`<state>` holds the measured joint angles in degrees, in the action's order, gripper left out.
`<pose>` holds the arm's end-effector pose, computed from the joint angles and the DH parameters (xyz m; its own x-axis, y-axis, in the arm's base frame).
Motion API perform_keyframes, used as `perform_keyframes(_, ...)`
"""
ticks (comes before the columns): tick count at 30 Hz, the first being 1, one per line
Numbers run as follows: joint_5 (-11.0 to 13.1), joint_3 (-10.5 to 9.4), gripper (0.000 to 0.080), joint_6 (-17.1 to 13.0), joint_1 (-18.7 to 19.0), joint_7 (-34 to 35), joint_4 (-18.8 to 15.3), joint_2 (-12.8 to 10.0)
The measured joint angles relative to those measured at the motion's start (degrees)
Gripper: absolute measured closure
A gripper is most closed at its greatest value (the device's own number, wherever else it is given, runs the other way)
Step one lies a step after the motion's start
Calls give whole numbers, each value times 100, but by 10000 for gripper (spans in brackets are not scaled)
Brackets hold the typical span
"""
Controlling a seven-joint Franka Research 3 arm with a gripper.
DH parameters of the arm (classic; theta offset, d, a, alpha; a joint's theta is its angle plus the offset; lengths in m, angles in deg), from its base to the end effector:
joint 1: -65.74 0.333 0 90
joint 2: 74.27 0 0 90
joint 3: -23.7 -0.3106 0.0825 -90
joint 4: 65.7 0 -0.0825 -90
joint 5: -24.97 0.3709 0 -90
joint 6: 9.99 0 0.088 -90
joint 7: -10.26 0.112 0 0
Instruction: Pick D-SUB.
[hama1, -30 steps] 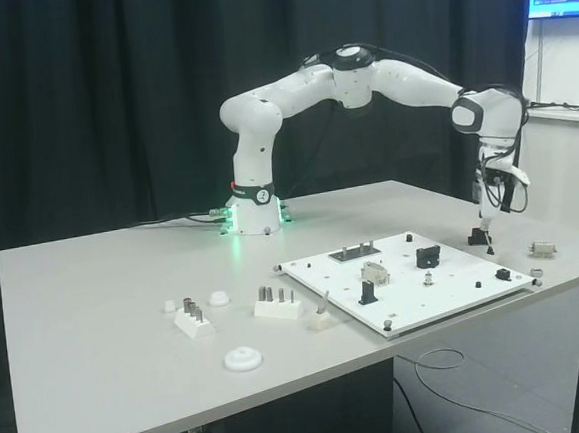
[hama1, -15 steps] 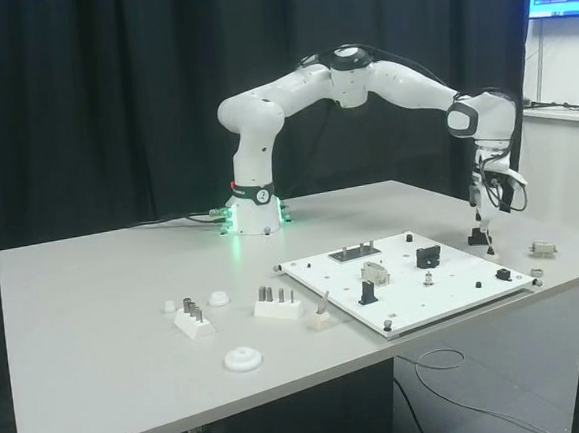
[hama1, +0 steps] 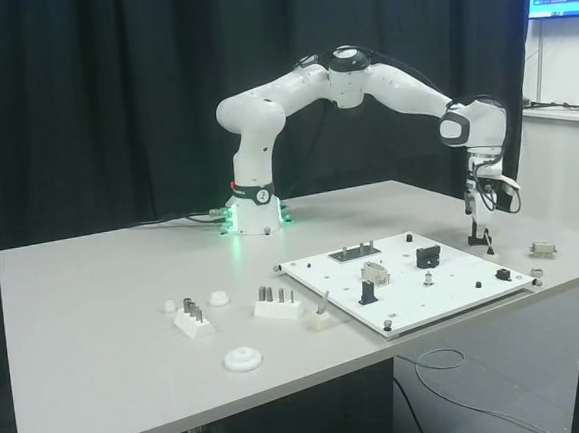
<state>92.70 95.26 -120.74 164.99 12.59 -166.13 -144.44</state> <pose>0.4640 0.4227 0.1938 0.9967 0.0816 0.0023 0.0811 -0.9935 0.0793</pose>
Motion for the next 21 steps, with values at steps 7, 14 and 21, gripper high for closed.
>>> perform_keyframes(7,2,-54,258,-120,21,0,-44,0)
perform_keyframes(14,2,-49,418,-242,21,0,-101,27)
perform_keyframes(21,2,41,647,-266,16,0,-155,66)
